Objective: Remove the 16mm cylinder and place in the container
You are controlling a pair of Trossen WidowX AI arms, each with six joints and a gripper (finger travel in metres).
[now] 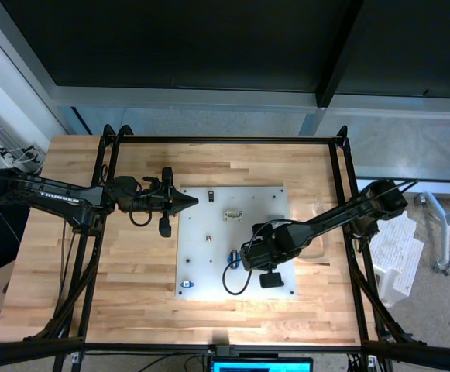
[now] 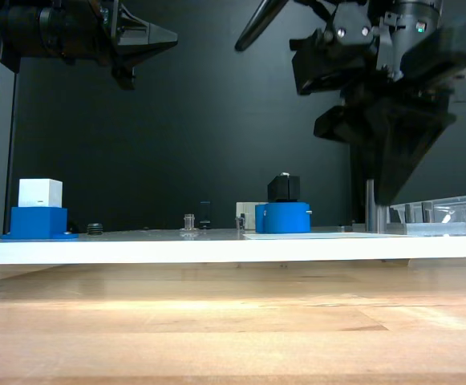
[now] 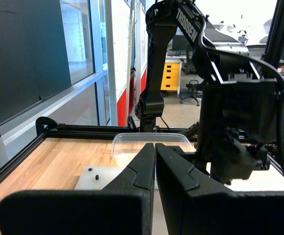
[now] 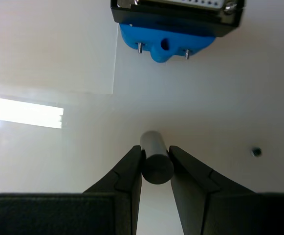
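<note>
Your right gripper (image 4: pixel 155 154) pinches the 16mm cylinder (image 4: pixel 157 167) above the white board (image 1: pixel 209 263); your left gripper (image 1: pixel 187 201), closed empty, hovers at its left edge.

Cylinder upright on board, container to its right.
Silver-grey cylinder (image 4: pixel 156 161) stands on the board's (image 1: pixel 209 232) near right part, pinched between the right gripper's (image 4: pixel 155 150) fingers. Clear shallow container (image 3: pixel 151 143) lies flat just right of the board. Left gripper (image 1: pixel 190 201) closed, raised at the board's far left edge.

Left gripper (image 1: pixel 190 201) high and closed, right gripper (image 4: pixel 155 152) low, pinching 16mm cylinder (image 4: pixel 157 166)
</note>
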